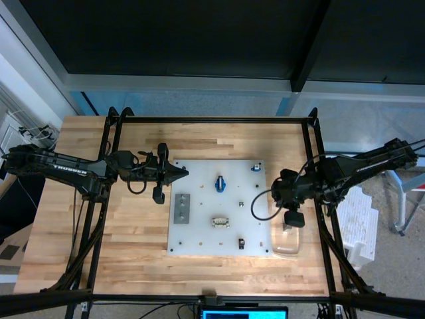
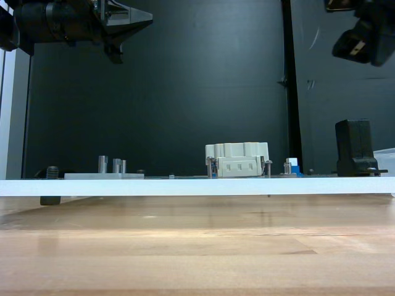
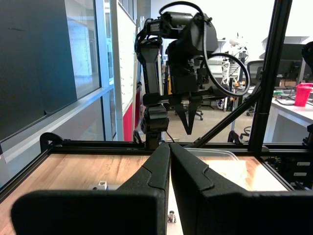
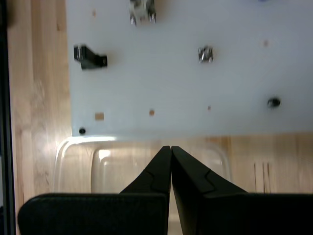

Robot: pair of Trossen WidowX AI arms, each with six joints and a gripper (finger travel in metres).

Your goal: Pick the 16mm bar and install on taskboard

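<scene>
Closest to us in the right wrist view, the right gripper (image 4: 170, 148) has its fingers pressed together. Their tips hang over the clear plastic tray (image 4: 105, 164), which sits on the desk (image 4: 34, 98) just beside the taskboard (image 4: 171, 73). We cannot make out the 16mm bar in any view. If it lies in that tray, it is hidden behind the fingers or lost in the glare on the plastic.

That is our main worry. A rod that small could be missed, nudged against the tray wall, or pinched off-centre and dropped, and the fingers would have to spread before any grasp. We also judge that a tilted bar would jam at its hole instead of seating.

Around the board, the black block (image 4: 89, 57) stands near the corner next to the tray, close to any path inward. Further in are the white connector (image 1: 220, 222), the blue knob (image 1: 220, 183) and the grey metal block (image 1: 181, 209) with its upright pegs. The left gripper (image 1: 180, 171) hovers high over the board's far left edge, fingers pressed together, and looks well apart from the right arm's working side.
</scene>
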